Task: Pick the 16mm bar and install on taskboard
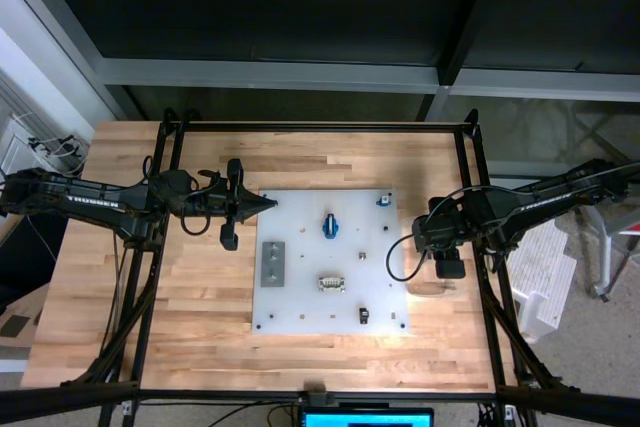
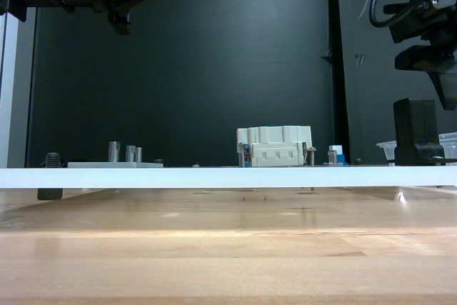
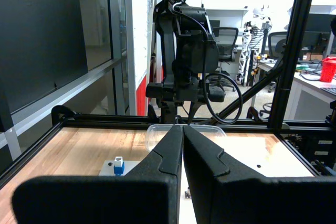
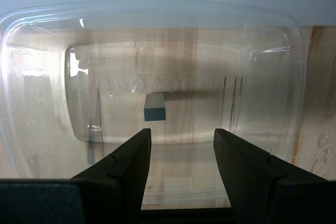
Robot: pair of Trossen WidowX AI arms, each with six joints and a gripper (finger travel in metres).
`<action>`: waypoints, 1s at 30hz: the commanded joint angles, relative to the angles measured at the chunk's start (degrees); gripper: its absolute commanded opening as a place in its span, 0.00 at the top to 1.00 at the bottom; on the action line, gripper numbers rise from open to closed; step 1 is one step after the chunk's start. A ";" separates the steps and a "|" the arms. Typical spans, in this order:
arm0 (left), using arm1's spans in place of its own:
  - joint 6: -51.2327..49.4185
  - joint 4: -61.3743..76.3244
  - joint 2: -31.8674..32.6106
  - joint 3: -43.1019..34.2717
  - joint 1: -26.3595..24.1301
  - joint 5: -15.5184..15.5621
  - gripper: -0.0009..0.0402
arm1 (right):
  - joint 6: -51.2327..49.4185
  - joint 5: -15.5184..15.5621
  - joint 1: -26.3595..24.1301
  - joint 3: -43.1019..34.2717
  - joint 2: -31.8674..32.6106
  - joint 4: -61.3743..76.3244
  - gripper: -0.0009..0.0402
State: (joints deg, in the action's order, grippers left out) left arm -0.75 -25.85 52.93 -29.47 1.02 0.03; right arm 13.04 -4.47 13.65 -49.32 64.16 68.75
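A: Where's the 16mm bar (image 4: 155, 107)?
B: Loose in the clear tray (image 4: 294, 77) by the desk's right edge. Your right gripper (image 4: 181, 132) hangs over it, jaws apart. Centre the bar btwn them, then drop straight.
A: Left gripper (image 3: 182, 129)?
B: Clenched, empty, above the board (image 1: 300, 307)'s far-left corner.

Taskboard (image 1: 300, 317), left edge: grey block (image 1: 273, 265) carrying upright pegs. Middle, toward near edge: white connector (image 1: 332, 284). Middle, toward far edge: blue fitting (image 1: 330, 226). Far right corner: small blue piece (image 1: 382, 201). Near edge, right of centre: small black piece (image 1: 365, 316). Wooden tabletop (image 1: 150, 337), toward right edge, just beside the board: clear plastic tray (image 4: 294, 77). Near edge: lit screen (image 1: 366, 417).
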 commanded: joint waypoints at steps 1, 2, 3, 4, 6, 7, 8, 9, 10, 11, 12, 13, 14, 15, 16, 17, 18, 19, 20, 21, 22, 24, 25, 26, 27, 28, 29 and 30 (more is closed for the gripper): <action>0.00 -0.02 0.02 -0.02 0.00 0.00 0.98 | 0.11 0.00 0.07 0.04 -0.09 0.22 0.58; 0.00 -0.02 0.02 -0.02 0.00 0.00 0.98 | 0.11 0.00 0.09 0.04 -0.09 0.22 0.58; 0.00 -0.02 0.02 -0.02 0.00 0.00 0.98 | 0.11 0.00 0.11 0.04 -0.09 0.20 0.58; 0.00 -0.02 0.02 -0.02 0.00 0.00 0.98 | 0.11 0.00 0.11 0.04 -0.09 0.20 0.58; 0.00 -0.02 0.02 -0.02 0.00 0.00 0.98 | 0.09 -0.02 0.13 0.04 -0.09 0.20 0.58; 0.00 -0.02 0.00 -0.02 0.00 0.00 0.98 | 0.07 -0.02 0.15 0.04 -0.09 0.20 0.58; 0.00 -0.02 0.02 -0.02 0.00 0.00 0.98 | 0.07 -0.02 0.15 0.04 -0.09 0.20 0.58; 0.00 -0.02 0.02 -0.02 0.02 0.00 0.98 | 0.07 -0.02 0.17 0.04 -0.09 0.20 0.58; 0.00 0.00 0.02 -0.02 0.00 0.00 0.98 | 0.04 -0.02 0.22 0.04 -0.09 0.20 0.58; 0.00 -0.02 0.02 -0.02 0.00 0.00 0.98 | 0.04 -0.02 0.22 0.04 -0.09 0.20 0.58; 0.00 -0.02 0.02 -0.02 0.00 0.00 0.98 | 0.02 -0.02 0.24 0.04 -0.09 0.17 0.58; 0.00 -0.02 0.02 -0.02 0.00 0.00 0.98 | 0.02 -0.02 0.26 0.04 -0.09 0.17 0.58; 0.00 -0.02 0.02 -0.02 0.02 0.00 0.98 | -0.02 -0.02 0.33 0.04 -0.09 0.15 0.58; 0.00 -0.02 0.02 -0.02 0.00 0.00 0.98 | -0.04 -0.02 0.48 0.04 -0.09 0.09 0.58; 0.00 -0.02 0.02 -0.02 0.00 0.00 0.98 | -0.07 -0.02 0.74 0.04 -0.09 0.04 0.58; 0.00 -0.02 0.00 -0.02 0.02 0.00 0.98 | -0.07 -0.02 1.11 0.04 -0.09 0.00 0.58; 0.00 -0.02 0.02 -0.02 0.00 0.00 0.98 | -0.07 -0.04 1.55 0.04 -0.09 0.00 0.58; 0.00 -0.02 0.02 -0.02 0.00 0.00 0.98 | -0.07 -0.04 2.01 0.04 -0.09 0.00 0.58; 0.00 -0.02 0.02 -0.02 0.00 0.00 0.98 | -0.07 -0.09 2.47 0.04 -0.09 -0.02 0.58; 0.00 -0.02 0.02 -0.02 0.00 0.00 0.98 | -0.07 -0.09 2.91 0.04 -0.09 -0.02 0.58; 0.00 -0.02 0.02 -0.02 0.00 0.00 0.98 | -0.04 -0.11 3.34 0.04 -0.09 -0.04 0.58; 0.00 -0.02 0.02 -0.02 0.00 0.00 0.98 | -0.04 -0.59 4.20 0.04 -0.09 -0.09 0.58; 0.00 -0.02 0.02 -0.02 0.02 0.00 0.98 | -0.04 -0.61 4.50 0.04 -0.09 -0.13 0.58; 0.00 -0.02 0.02 -0.02 0.00 0.00 0.98 | -0.04 -0.61 4.66 0.04 -0.09 -0.17 0.58; 0.00 -0.02 0.02 -0.02 0.00 0.00 0.98 | -0.04 -0.61 4.70 0.07 -0.09 -0.20 0.58; 0.00 -0.02 0.02 -0.02 0.02 0.00 0.98 | -0.04 -0.61 4.76 0.07 -0.09 -0.24 0.58; 0.00 -0.02 0.00 -0.02 0.00 0.00 0.98 | -0.04 -0.61 4.76 0.07 -0.09 -0.28 0.58; 0.00 -0.02 0.02 -0.02 0.00 0.00 0.98 | -0.04 -0.61 4.79 0.07 -0.09 -0.35 0.58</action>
State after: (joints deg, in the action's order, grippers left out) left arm -0.75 -25.85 52.93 -29.47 1.02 0.03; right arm 12.95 -4.95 18.41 -49.30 64.05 68.53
